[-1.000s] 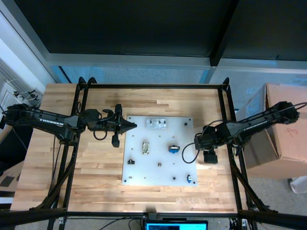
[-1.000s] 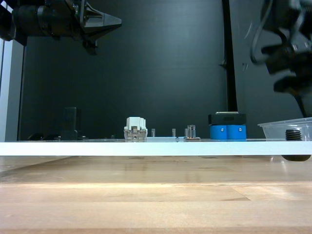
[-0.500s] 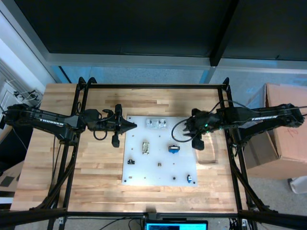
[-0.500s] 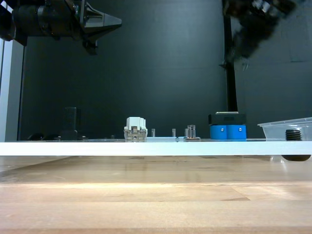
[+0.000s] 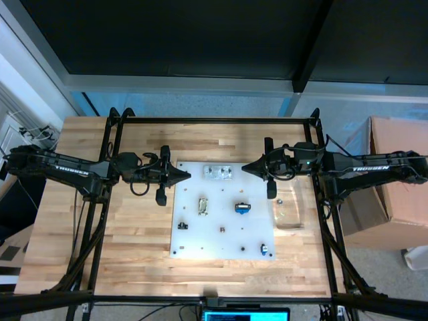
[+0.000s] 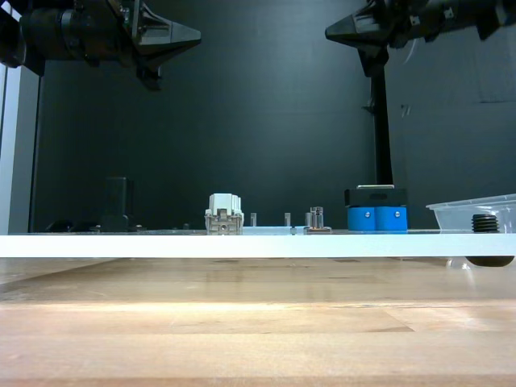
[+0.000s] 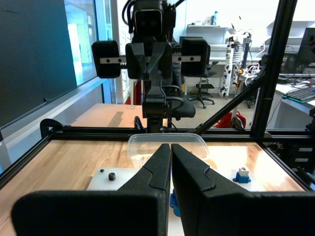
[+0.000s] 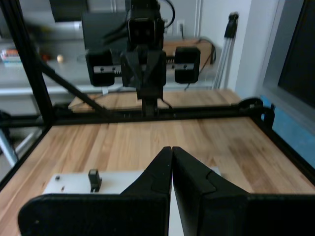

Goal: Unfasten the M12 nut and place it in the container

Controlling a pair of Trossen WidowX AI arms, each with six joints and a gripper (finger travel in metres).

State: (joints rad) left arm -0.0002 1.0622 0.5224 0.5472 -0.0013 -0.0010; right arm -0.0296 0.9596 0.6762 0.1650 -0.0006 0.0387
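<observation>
Right claw (image 5: pixel 243 168): fingers pressed together with nothing between them, as the right wrist view shows; it hangs high above the far right part of the board (image 5: pixel 200 234), pointing inward.
Left claw (image 5: pixel 187 176): fingers also pressed together and empty; raised over the board's left edge, its tip facing the right claw, well apart from it.
Nut (image 5: pixel 280 199): a small dark speck on the floor of the tray (image 5: pixel 295 226), lying free, below and behind the right claw's tip, touching neither claw. I take it for the nut.
Stud (image 6: pixel 484 222): its ribs show bare, with nothing on top; it is far below the right claw and toward the table's near edge.
Done: judging by the bare stud and the speck in the tray, both the unscrewing and the drop-off look finished.
Left: seemingly nothing on the part itself.
Hard to make out: the speck is too small to show a nut's shape. The low view cuts off the tray at its edge and sets the stud in front of it.
</observation>
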